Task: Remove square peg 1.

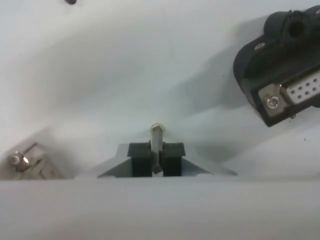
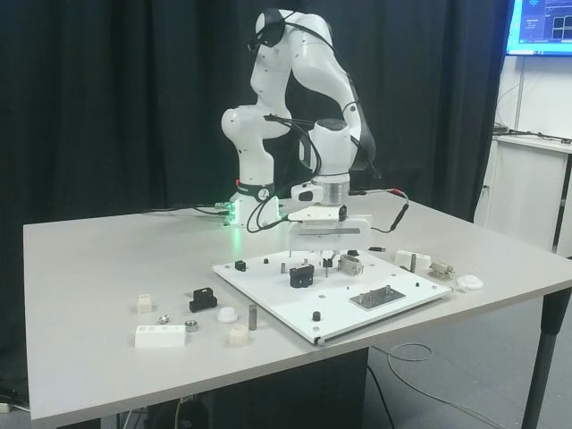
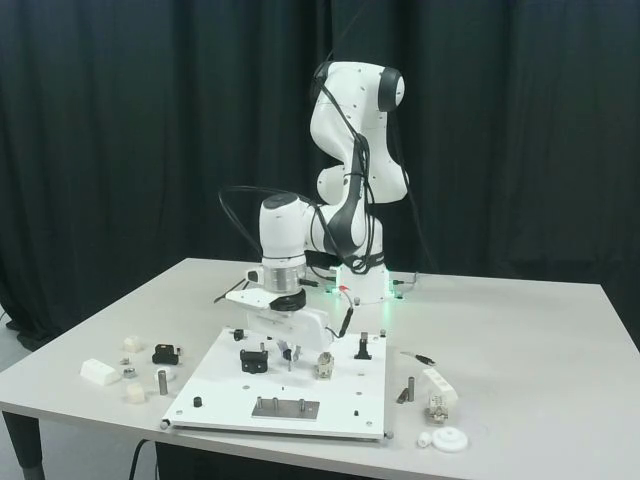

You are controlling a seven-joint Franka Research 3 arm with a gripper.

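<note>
Gripper (image 1: 156, 159) sits low over the white board (image 2: 357, 317), its black fingers (image 1: 138, 157) clamped on square peg 1 (image 1: 157, 145), a thin grey pin you see standing upright between them in the wrist view. Peg hangs just above the board; contact you can't tell. Black connector block (image 1: 282, 70) lies nearby on the board. Loose parts sit on the grey desk (image 3: 520, 320) beside it.
</note>
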